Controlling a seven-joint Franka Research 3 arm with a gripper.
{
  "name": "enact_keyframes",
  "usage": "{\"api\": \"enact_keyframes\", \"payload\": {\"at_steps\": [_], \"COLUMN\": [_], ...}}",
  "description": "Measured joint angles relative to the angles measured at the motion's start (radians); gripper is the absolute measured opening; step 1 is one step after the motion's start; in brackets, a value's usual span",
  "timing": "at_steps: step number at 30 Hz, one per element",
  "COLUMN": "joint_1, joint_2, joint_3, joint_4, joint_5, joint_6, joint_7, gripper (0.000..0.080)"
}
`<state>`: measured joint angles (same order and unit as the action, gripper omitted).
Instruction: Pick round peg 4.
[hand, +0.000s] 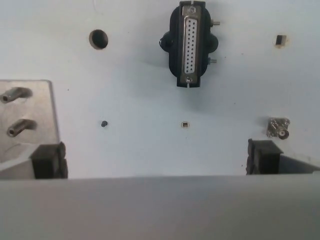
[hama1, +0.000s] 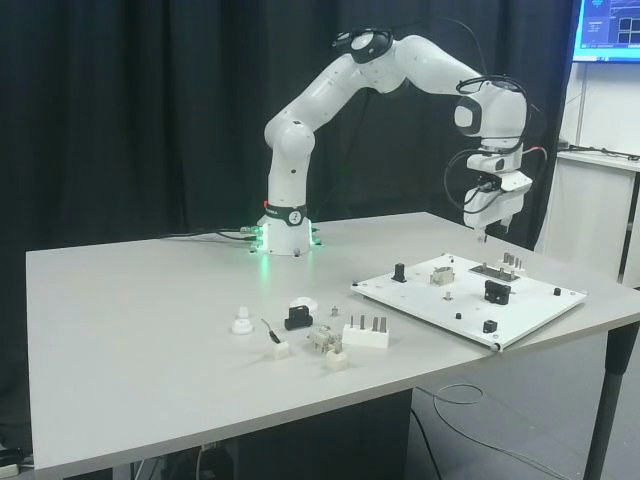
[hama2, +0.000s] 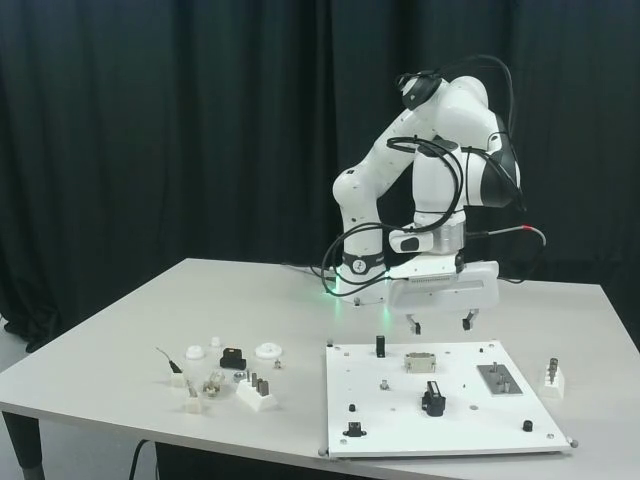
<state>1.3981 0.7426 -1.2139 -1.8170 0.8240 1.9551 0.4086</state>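
Wrist view looks straight down on the white board (hand: 150, 90), where the two black fingertips (hand: 49, 160) stand well apart with nothing between them, so the jaws are spread and empty. Beside one fingertip lies a grey metal block (hand: 30, 130) with two round pegs (hand: 15, 94) standing in it; seen from above and off to the side, both pegs lean across the picture, their long axes upright out of the block. Which of them is peg 4 cannot be told. Farther along the board sit a black multi-pin connector (hand: 190, 45), a round hole (hand: 98, 39) and a small metal coaxial socket (hand: 279, 128). In the second room view the gripper (hama2: 440, 322) hangs above the board's far edge, apart from it, and the grey block (hama2: 497, 378) lies near the board's right side with its pegs pointing up. In the first room view the arm (hama1: 400, 60) arches over the grey desk (hama1: 130, 300), and loose small parts (hama1: 310, 335) lie on the desk beside the board.
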Motion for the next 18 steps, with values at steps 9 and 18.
{"api": "enact_keyframes", "payload": {"at_steps": [9,18], "joint_1": [0.0,0.0], "joint_2": [0.003,0.008], "joint_3": [0.001,0.003], "joint_4": [0.0,0.001], "joint_5": [-0.001,-0.001], "joint_6": [0.005,0.011], "joint_7": [0.0,0.0], "gripper": [0.08,0.08]}}
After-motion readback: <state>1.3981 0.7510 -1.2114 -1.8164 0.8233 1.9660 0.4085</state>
